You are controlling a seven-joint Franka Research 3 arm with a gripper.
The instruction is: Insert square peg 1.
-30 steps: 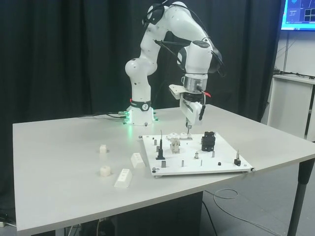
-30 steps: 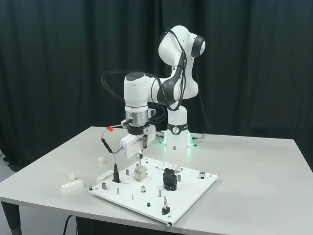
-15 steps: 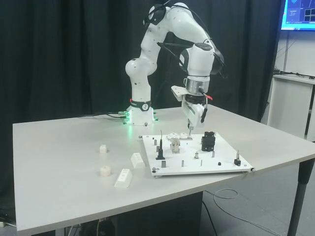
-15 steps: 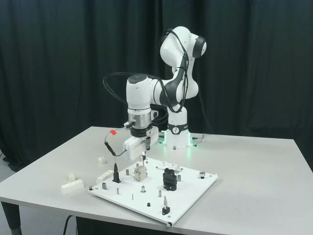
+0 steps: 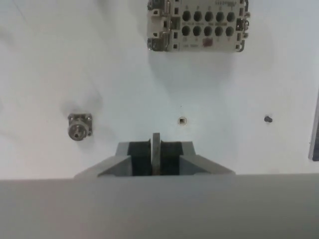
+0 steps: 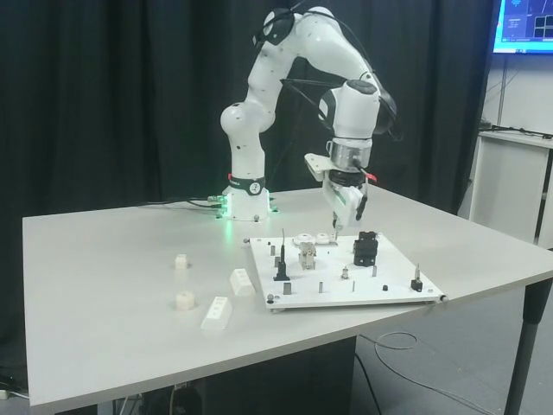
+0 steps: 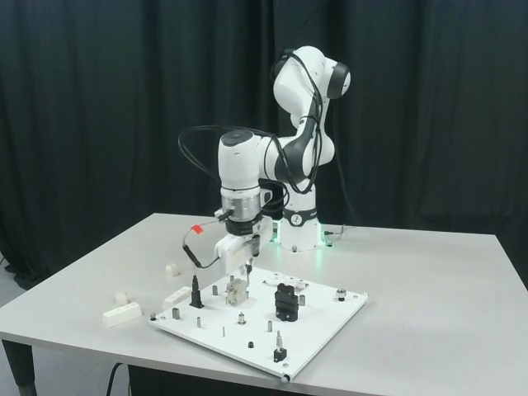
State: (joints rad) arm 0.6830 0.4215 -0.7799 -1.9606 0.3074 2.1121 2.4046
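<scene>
On the smooth white board (image 5: 99, 59), left to right: a round metal socket (image 5: 79, 125) on a square flange, then the claw (image 5: 156, 160) clenched on a thin, flat-sided grey peg (image 5: 156, 149) — just above a tiny hole (image 5: 182, 120) — and a blocky multi-hole connector (image 5: 197, 25).

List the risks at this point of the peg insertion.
1. The pincer holds the thin square peg above the white board, offset from the small hole; a straight descent would likely jam it on the board.
2. The multi-pin connector and the round metal fitting stand nearby; a sideways correction made too low might clip one.
3. Only a short length of peg shows; it could slip on contact.
</scene>
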